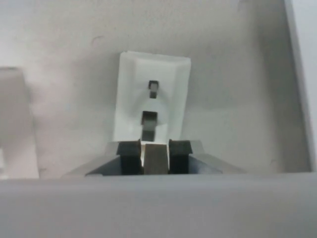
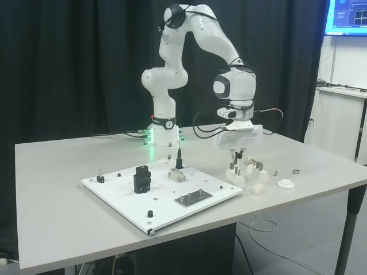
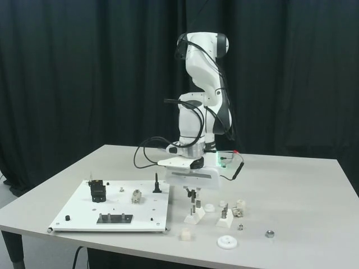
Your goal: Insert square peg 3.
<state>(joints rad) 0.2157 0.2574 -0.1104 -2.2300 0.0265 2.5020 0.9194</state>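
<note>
Gripper (image 1: 155,157): fingers clamped on a grey square peg (image 1: 155,159), above the white peg holder (image 1: 153,96).
Holder: on the grey table (image 2: 51,166), beside the white board (image 2: 114,195); two more pegs stand in it (one near, one far).
Arm (image 3: 202,89): white, bent down over the holder.

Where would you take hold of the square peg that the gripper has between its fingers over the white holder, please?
Grip the square peg on two opposite flat faces near its upper end, coming straight down. It stands upright over the white holder, so the gripper meets flat, parallel sides, and the lower end stays free for insertion.
</note>
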